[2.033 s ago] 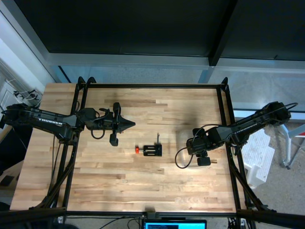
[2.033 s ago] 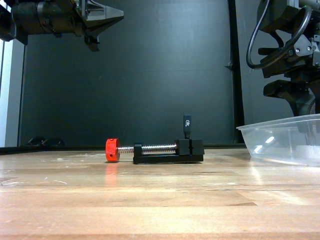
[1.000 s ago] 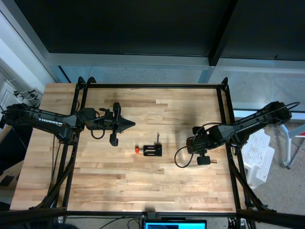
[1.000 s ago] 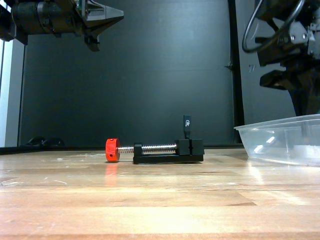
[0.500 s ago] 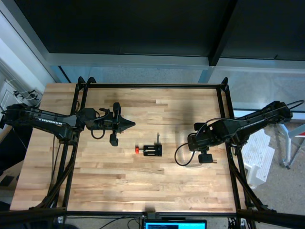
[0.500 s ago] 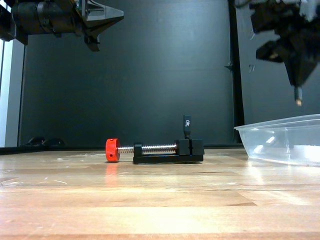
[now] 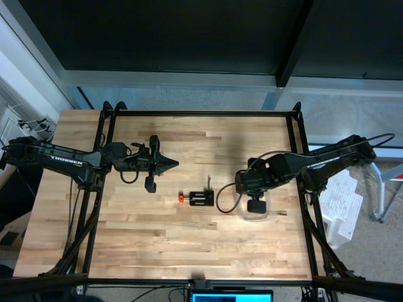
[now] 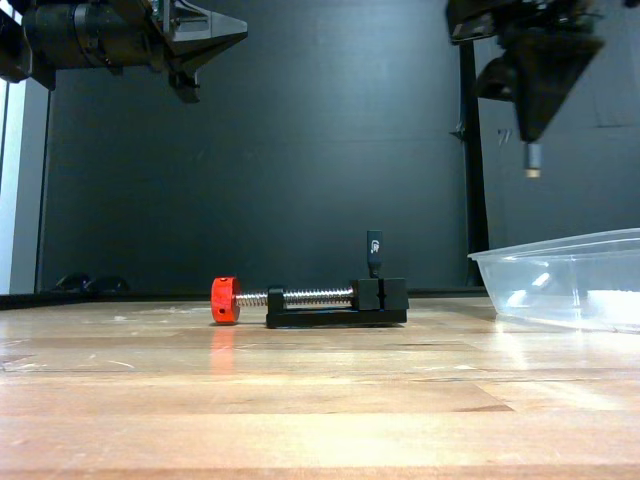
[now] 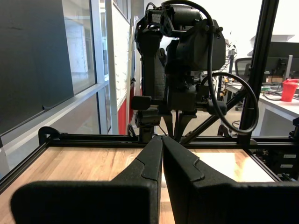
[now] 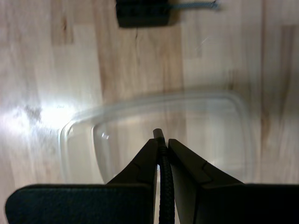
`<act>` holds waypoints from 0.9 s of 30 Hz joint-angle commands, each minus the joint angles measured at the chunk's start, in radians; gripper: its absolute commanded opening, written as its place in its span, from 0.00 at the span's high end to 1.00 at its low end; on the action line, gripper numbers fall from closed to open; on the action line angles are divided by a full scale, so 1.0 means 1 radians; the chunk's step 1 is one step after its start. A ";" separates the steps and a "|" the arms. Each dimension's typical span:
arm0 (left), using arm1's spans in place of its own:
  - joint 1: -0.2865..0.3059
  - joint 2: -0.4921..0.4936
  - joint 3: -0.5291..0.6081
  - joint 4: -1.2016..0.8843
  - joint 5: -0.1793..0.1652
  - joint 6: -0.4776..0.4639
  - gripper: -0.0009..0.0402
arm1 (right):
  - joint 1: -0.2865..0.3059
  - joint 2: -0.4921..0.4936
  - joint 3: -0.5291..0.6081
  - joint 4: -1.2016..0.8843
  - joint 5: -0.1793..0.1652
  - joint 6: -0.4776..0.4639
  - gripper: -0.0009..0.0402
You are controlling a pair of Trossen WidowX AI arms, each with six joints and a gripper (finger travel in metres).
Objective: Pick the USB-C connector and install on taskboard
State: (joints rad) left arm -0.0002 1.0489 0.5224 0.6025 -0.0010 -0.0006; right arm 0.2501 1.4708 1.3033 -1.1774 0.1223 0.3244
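My right end effector (image 8: 531,135), clenched on the USB-C connector (image 8: 533,160), hung high over the clear tray's (image 8: 560,262) left end, right of the taskboard (image 8: 335,305). My left end effector (image 8: 240,33) idled closed, high at left. A pinch this slim could let the plug twist and misalign.

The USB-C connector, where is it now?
Low view: the USB-C connector hangs from the right pincer, high above the clear tray, right of the taskboard. The left pincer sits high at far left.
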 commanded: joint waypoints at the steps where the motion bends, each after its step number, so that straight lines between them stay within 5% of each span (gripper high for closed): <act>1: 0.000 0.000 0.000 0.000 0.000 0.000 0.98 | -0.010 0.054 0.052 -0.003 0.035 0.002 0.98; 20: 0.000 0.000 0.000 0.000 0.000 0.000 0.98 | -0.059 0.373 0.368 -0.017 0.030 0.080 0.98; 24: 0.000 0.000 0.000 0.000 0.000 0.000 0.98 | -0.063 0.429 0.439 -0.018 -0.020 0.063 0.98; 27: 0.000 0.000 0.000 0.000 0.000 0.000 0.98 | -0.063 0.465 0.492 -0.020 -0.019 0.053 0.98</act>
State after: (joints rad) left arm -0.0002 1.0489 0.5224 0.6025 -0.0006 -0.0010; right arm 0.1860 1.9217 1.7752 -1.1961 0.1040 0.3862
